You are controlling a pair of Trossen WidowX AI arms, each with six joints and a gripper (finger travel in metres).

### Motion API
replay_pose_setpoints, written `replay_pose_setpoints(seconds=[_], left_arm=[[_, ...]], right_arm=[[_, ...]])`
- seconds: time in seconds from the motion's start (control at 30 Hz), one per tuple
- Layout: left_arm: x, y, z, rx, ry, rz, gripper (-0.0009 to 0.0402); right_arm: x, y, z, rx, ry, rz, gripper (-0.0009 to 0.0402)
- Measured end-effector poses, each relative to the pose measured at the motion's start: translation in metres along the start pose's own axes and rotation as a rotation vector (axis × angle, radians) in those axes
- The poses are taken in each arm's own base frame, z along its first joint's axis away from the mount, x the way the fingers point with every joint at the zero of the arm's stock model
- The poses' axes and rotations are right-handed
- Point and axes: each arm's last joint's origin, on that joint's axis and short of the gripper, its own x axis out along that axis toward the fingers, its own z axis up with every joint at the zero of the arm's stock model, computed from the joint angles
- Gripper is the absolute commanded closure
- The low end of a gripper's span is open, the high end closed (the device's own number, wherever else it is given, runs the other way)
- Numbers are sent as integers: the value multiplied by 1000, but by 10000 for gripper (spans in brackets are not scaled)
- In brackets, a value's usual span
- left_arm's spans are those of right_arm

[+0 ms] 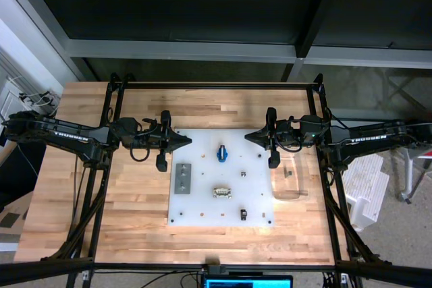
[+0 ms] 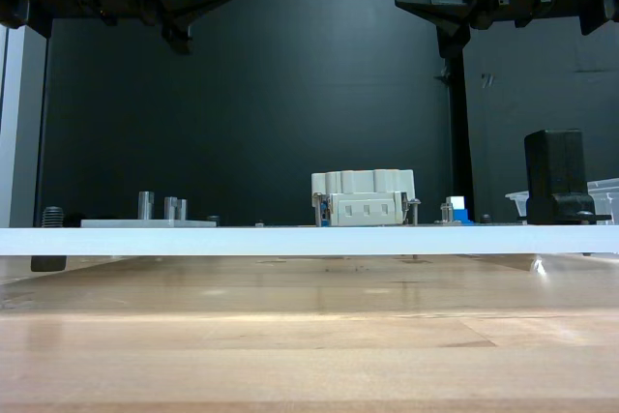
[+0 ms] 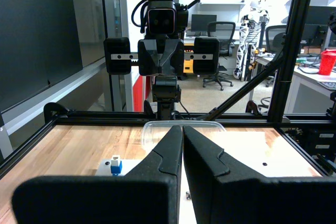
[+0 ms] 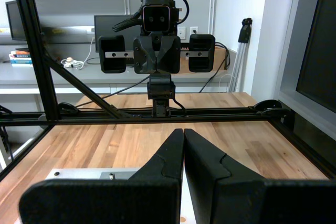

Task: Pick the 16mm bar and install on taskboard

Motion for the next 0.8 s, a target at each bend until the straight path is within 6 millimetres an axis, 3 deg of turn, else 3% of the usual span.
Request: replay_pose_setpoints(seconds=[0.8], left_arm=[[0,0,0,0,0,-1,393]], right_arm=[[0,0,1,5,7,0,393]])
